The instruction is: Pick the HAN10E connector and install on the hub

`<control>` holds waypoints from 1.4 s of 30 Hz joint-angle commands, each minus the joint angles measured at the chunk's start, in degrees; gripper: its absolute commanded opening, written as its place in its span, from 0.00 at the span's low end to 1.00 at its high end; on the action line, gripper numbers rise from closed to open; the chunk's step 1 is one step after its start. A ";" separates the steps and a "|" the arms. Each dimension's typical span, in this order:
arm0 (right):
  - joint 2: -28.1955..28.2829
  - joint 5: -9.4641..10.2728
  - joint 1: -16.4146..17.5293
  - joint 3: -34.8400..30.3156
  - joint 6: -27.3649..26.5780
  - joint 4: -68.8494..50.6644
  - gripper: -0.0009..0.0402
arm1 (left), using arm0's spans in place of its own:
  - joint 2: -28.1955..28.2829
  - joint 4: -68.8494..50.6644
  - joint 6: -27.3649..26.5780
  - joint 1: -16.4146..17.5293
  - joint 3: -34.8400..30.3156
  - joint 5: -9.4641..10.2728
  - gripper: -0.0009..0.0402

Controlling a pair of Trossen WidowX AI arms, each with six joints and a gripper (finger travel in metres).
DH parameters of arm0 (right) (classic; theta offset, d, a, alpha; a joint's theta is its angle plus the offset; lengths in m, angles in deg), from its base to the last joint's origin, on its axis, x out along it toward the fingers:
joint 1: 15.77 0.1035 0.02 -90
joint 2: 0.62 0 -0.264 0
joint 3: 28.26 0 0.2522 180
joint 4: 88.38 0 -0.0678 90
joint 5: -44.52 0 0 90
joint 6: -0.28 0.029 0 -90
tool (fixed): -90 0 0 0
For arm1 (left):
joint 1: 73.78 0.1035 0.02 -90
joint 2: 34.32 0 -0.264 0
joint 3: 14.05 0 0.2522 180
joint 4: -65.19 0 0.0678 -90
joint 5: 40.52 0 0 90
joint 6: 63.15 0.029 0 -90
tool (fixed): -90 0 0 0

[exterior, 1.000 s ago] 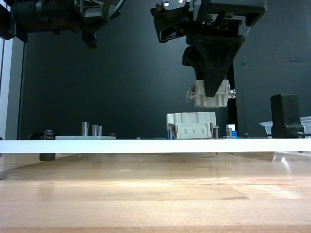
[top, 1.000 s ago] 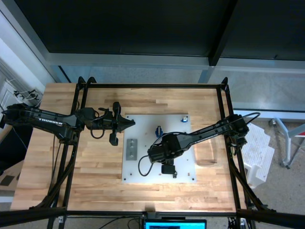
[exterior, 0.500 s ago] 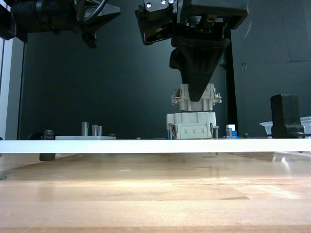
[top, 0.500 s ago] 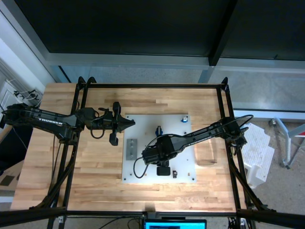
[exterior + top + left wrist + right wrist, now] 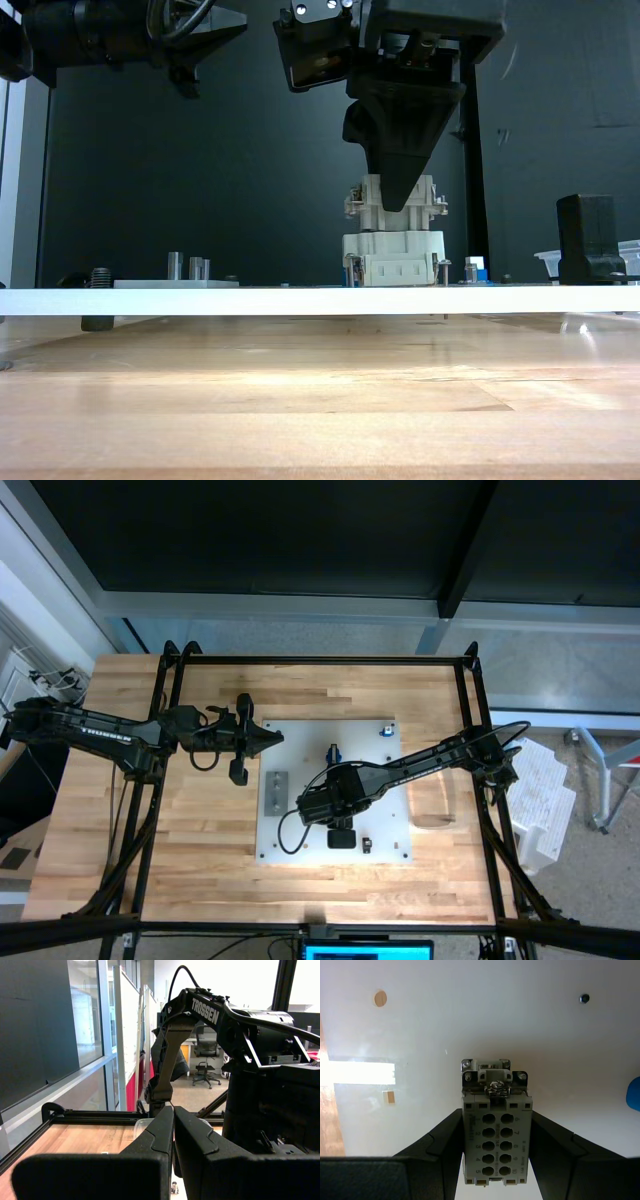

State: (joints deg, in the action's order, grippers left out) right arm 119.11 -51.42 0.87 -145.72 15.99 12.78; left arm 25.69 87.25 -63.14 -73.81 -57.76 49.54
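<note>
The right gripper (image 5: 393,196) was seen lowered over the middle of the white board (image 5: 300,740), its black fingers (image 5: 442,1137) clamped on the two long sides of the HAN10E connector (image 5: 496,1144). The connector was held upright, with its two rows of numbered contact holes turned towards the wrist camera. In the low view its underside was found directly above the hub (image 5: 393,258) and touching the hub's top edge. It appeared to be resting on or just entering the socket, though how far it was seated could not be told. In the right wrist view one flanged, screwed end of the hub was visible just past the connector.

The left gripper (image 5: 270,738) was held above the table, near the board's far left corner and well apart from the hub. Its fingers (image 5: 161,1132) were pressed together, and nothing was held between them.

A grey metal block (image 5: 276,792) was fixed to the board left of the hub. A small blue piece (image 5: 333,752) stood beyond the hub, and a black piece (image 5: 587,238) stood to its right.
</note>
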 commanded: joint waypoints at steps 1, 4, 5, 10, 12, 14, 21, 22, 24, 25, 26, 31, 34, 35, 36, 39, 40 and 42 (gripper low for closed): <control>-0.02 -0.04 0.00 0.07 0.02 0.17 0.04 | 0.00 0.02 0.00 0.02 0.00 -0.02 0.02; -0.02 -0.02 0.00 0.07 0.00 0.35 0.04 | 0.00 0.02 0.00 0.02 0.00 -0.02 0.02; -0.02 -0.04 0.00 0.07 0.00 0.42 0.04 | 0.00 0.02 0.00 0.02 0.00 -0.02 0.02; -0.02 -0.04 -0.02 0.24 0.00 0.96 0.04 | 0.00 0.02 0.00 0.02 0.00 -0.02 0.02; -0.02 -0.04 -0.02 0.55 0.00 1.33 0.04 | 0.00 0.04 0.00 0.02 0.00 -0.02 0.02; -0.02 0.00 -0.02 0.74 0.00 1.36 0.04 | 0.00 0.02 0.00 0.02 0.00 -0.02 0.02; -0.02 0.04 0.00 0.90 0.00 1.20 0.04 | 0.00 0.04 0.00 0.02 0.00 -0.02 0.02; -0.02 0.02 0.00 0.94 0.00 1.20 0.04 | 0.00 0.02 0.00 0.02 0.00 -0.02 0.02; -0.02 0.02 0.00 1.01 -0.04 1.25 0.04 | 0.00 0.02 0.00 0.02 0.00 -0.02 0.02; -0.02 0.02 0.00 1.05 -0.17 1.29 0.04 | 0.00 0.02 0.00 0.02 0.00 -0.02 0.02; -0.02 0.02 0.00 1.11 -0.20 1.38 0.04 | 0.00 0.04 0.00 0.02 0.00 -0.02 0.02; -0.02 0.04 0.00 2.51 -0.68 3.19 0.04 | 0.00 0.02 0.00 0.02 0.00 -0.02 0.02; -0.02 0.04 -0.02 3.87 -1.27 4.57 0.04 | 0.00 0.02 0.00 0.02 0.00 -0.02 0.02; -0.02 0.04 -0.02 4.28 -1.40 5.07 0.04 | 0.00 0.02 0.00 0.02 0.00 -0.02 0.02; -0.02 0.02 -0.07 4.72 -1.66 5.68 0.04 | 0.00 0.02 0.00 0.02 0.00 -0.02 0.02; -0.02 0.04 -0.28 5.97 -2.12 7.04 0.04 | 0.00 0.02 0.00 0.02 0.00 -0.02 0.02; -0.02 0.04 -0.31 6.47 -2.49 7.67 0.04 | 0.00 0.02 0.00 0.02 0.00 0.00 0.02; -0.02 0.04 -0.42 7.08 -2.78 8.39 0.04 | 0.00 0.04 0.00 0.02 0.00 -0.02 0.02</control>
State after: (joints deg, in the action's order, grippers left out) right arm 118.63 -51.20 0.52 -139.18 13.78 20.67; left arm 25.69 87.27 -63.14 -73.81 -57.76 49.54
